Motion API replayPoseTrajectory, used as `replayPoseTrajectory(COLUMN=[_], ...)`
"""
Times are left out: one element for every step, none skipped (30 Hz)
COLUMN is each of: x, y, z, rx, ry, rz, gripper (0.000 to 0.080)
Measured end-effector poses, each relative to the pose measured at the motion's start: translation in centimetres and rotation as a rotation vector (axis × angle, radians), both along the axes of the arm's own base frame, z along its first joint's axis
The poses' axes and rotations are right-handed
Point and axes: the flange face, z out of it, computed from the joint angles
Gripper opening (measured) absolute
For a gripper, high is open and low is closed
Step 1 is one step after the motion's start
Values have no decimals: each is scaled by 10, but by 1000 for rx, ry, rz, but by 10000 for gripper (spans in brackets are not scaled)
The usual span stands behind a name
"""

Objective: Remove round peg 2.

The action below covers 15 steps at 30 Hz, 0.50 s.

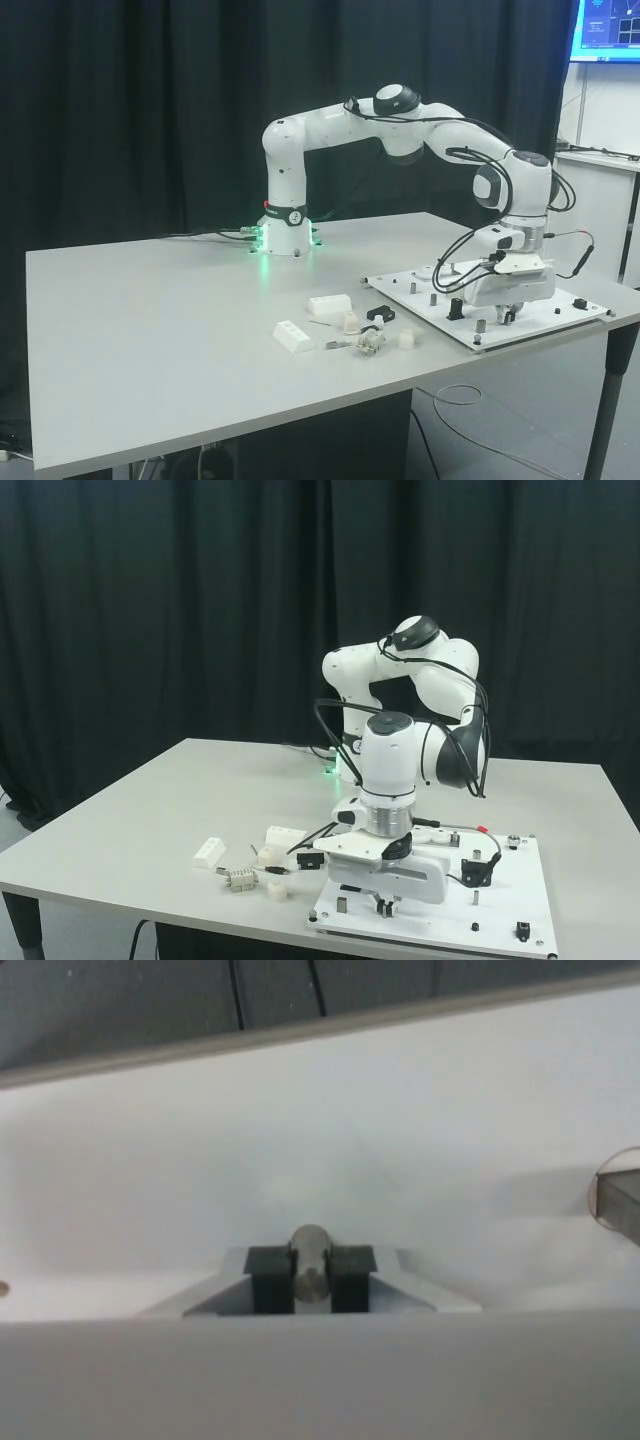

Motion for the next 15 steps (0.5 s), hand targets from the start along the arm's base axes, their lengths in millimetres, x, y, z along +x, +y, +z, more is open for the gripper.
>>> replayPoseTrajectory(x=[0,0,0,0,0,0,0,0,0,0,0,0,0,0,0], y=[0,0,0,0,0,0,0,0,0,0,0,0,0,0,0], z=[0,0,0,1,1,1,2,3,4,6,7,9,11,13,16], rx=[0,0,1,1,1,1,1,1,1,1,1,1,0,1,1], ry=[0,0,0,0,0,1,1,1,1,2,2,3,4,4,5], rz=[-1,-4,-6,-8,-11,-12,-12,-12,-11,-11,-10,-9,-9,-9,-9], gripper=[75,75,75,75,75,75,75,75,75,74,74,74,74,74,74])
